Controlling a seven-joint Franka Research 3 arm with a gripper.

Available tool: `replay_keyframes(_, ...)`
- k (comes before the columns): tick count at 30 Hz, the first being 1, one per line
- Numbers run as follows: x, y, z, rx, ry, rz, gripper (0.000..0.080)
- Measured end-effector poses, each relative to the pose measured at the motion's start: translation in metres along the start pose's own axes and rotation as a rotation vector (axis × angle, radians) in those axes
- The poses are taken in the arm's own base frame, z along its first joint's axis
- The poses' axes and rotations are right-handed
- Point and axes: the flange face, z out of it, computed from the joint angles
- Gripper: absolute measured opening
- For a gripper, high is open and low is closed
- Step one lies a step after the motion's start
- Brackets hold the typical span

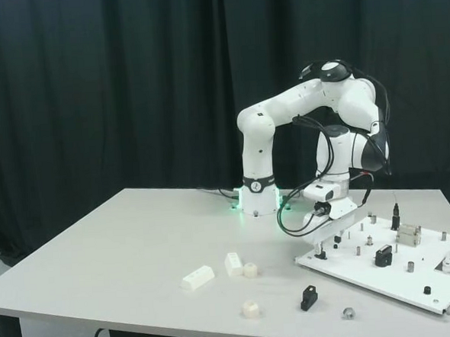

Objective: Remove Ethernet.

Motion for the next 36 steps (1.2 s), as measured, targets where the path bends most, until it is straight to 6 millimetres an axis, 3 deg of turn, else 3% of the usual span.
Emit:
replay_keyframes(8, 0.000, 0.001, 0.000, 0.000, 0.018, 0.006, 0.0800)
replay_keyframes(9, 0.000, 0.002, 0.000, -0.002, 0.021, 0.007, 0.0697)
replay_keyframes(13, 0.001, 0.006, -0.001, -0.012, 0.038, 0.013, 0.0697)
replay_keyframes(14, 0.001, 0.007, -0.001, -0.015, 0.043, 0.015, 0.0517)
replay_keyframes(19, 0.002, 0.013, -0.002, -0.029, 0.063, 0.023, 0.0517)
replay_keyframes(20, 0.002, 0.014, -0.002, -0.032, 0.067, 0.024, 0.0335)
replay_keyframes(29, 0.005, 0.018, -0.001, -0.046, 0.086, 0.022, 0.0335)
replay_keyframes(30, 0.006, 0.018, -0.001, -0.046, 0.087, 0.021, 0.0078)
replay_keyframes(36, 0.006, 0.018, -0.001, -0.046, 0.087, 0.021, 0.0078)
